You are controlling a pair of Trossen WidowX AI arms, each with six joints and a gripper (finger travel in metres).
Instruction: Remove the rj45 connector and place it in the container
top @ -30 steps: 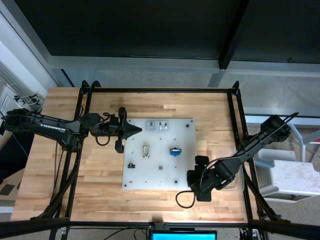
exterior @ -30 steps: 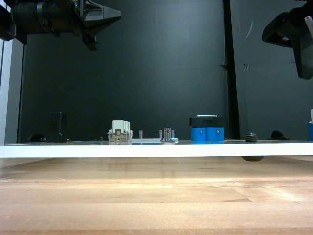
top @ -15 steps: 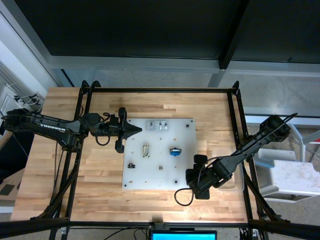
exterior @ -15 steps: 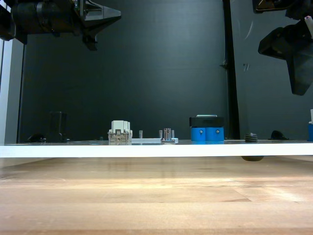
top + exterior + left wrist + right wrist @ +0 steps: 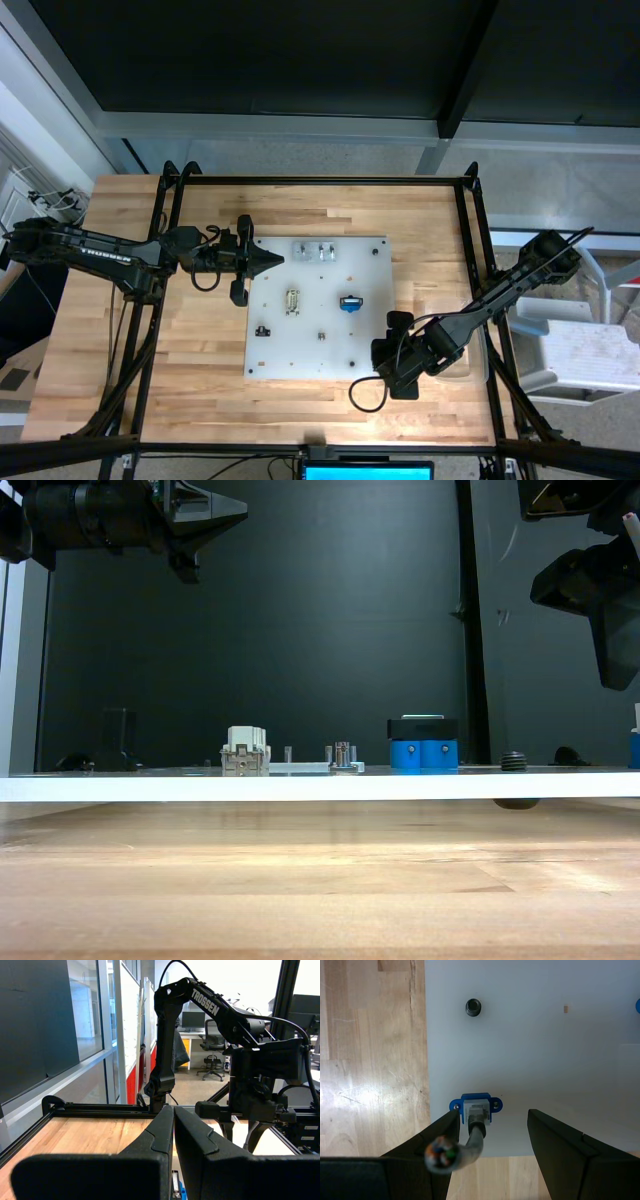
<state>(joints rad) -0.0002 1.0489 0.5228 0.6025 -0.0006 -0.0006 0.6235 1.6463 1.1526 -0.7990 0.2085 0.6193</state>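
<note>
Left gripper was parked up at about 10 o'clock off the white board, fingers clenched together on nothing, well above the table. It was out of this one.

Right gripper hung over the board's 5 o'clock corner with its fingers spread wide and empty. From its own camera I could see the rj45 connector plugged into its little blue socket, with a short cable stub curling back toward the gripper.

The plug sat closer to one finger than the other, so I figured I'd nudge sideways to centre it before dropping. The low view had the gripper well clear of the board, so plenty of descent was left. My plan was to pinch the plug body, not the floppy stub, and pull straight along the socket's axis so it wouldn't bind.

The container sat just off the board at roughly 4 o'clock, partly under the right arm. That looked like a short carry.
</note>
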